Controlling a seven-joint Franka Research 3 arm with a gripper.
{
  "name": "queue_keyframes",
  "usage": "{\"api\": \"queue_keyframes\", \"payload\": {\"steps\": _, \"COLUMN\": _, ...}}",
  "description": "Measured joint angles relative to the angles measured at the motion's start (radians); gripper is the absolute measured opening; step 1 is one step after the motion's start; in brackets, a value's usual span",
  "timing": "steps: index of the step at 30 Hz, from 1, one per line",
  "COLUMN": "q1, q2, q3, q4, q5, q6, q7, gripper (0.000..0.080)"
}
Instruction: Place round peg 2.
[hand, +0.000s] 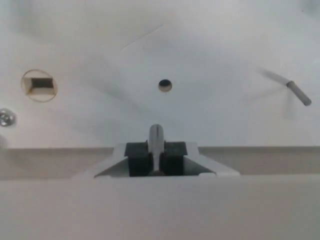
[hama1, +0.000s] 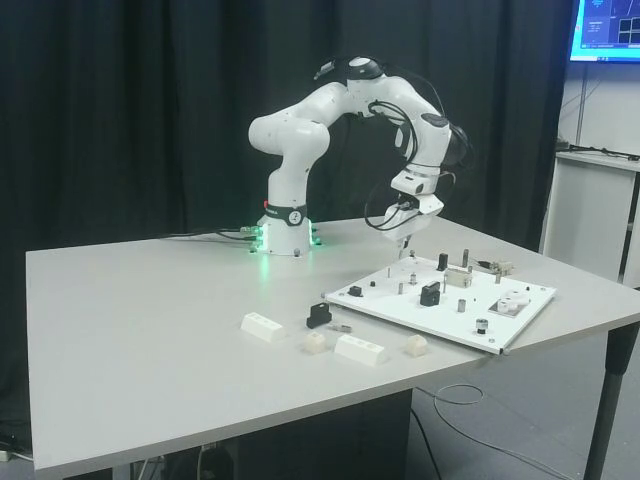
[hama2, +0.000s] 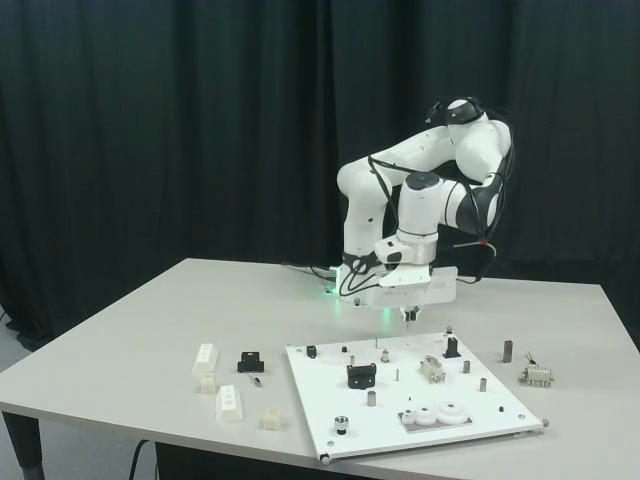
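The tool (hand: 156, 167) pinches round peg 2 (hand: 156, 142) upright between its black fingers, hanging above the white board (hama2: 410, 405); the round hole (hand: 165, 85) lies just ahead, toward twelve o'clock.

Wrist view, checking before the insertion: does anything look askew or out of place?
Nothing stands out. The gripper holds the round peg upright above the white board, with the round hole ahead of it.

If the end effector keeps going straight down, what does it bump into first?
Probably the white board: the end effector holds a grey peg, whose tip would touch first, near the round hole. Depth is uncertain.
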Motion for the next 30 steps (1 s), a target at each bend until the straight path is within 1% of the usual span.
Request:
{"api": "queue_keyframes", "payload": {"steps": 7, "q1": 0.002, "q2": 0.002, "q3": -0.017, "q4": 0.002, "q5": -0.004, "q6": -0.010, "q7": 0.001, "gripper": 0.0061}}
{"api": "queue_keyframes", "payload": {"steps": 16, "q1": 0.002, "q2": 0.006, "q3": -0.019, "q4": 0.005, "q5": -0.006, "q6": -0.010, "q7": 0.001, "gripper": 0.0061}}
{"api": "queue_keyframes", "payload": {"steps": 21, "q1": 0.002, "q2": 0.015, "q3": -0.020, "q4": 0.007, "q5": -0.006, "q6": -0.010, "q7": 0.001, "gripper": 0.0061}}
{"api": "queue_keyframes", "payload": {"steps": 30, "q1": 0.002, "q2": 0.022, "q3": -0.029, "q4": 0.009, "q5": -0.005, "q6": -0.010, "q7": 0.012, "gripper": 0.0061}}
